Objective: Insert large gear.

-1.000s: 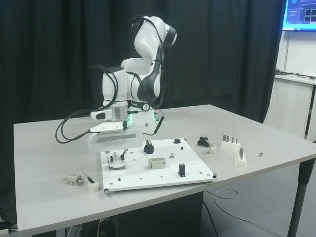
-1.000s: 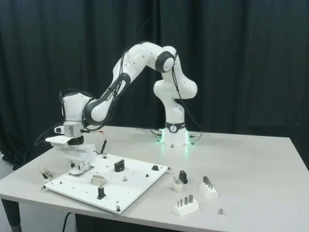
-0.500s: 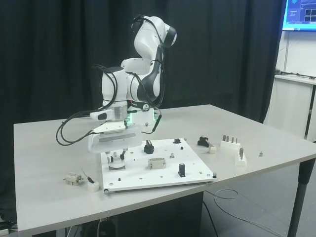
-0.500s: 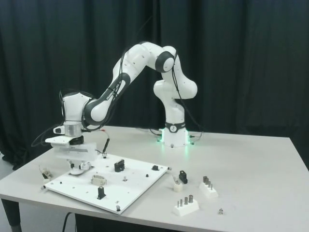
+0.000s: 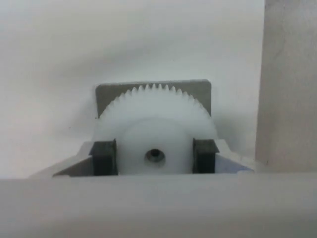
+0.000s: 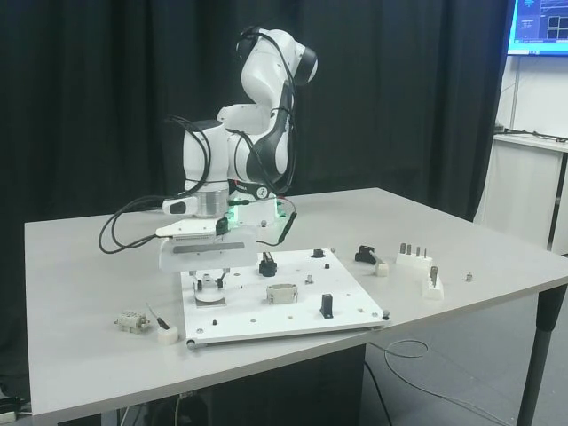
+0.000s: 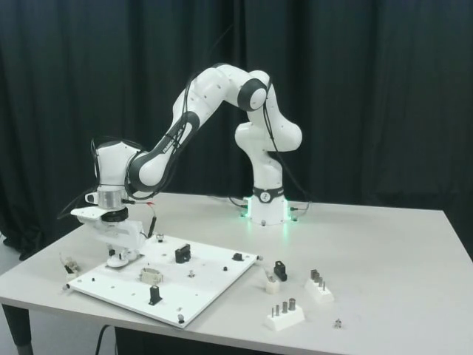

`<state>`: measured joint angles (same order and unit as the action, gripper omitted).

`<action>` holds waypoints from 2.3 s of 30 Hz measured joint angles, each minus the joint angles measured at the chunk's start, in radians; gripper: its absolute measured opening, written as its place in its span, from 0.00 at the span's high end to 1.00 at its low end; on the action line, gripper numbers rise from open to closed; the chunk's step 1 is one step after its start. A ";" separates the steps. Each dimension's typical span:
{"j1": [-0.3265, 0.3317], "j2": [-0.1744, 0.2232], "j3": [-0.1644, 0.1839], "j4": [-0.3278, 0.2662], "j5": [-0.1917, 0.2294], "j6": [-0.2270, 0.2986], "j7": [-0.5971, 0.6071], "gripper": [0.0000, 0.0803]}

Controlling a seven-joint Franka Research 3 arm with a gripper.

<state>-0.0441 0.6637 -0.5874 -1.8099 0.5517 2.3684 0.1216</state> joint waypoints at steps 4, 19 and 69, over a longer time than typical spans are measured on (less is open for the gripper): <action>0.001 0.000 0.000 0.000 -0.007 0.000 -0.100 0.59; 0.001 0.000 0.000 0.000 -0.011 0.001 -0.584 0.59; 0.000 0.001 0.001 0.001 -0.015 0.000 -0.740 0.59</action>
<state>-0.0440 0.6645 -0.5859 -1.8085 0.5365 2.3685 -0.6181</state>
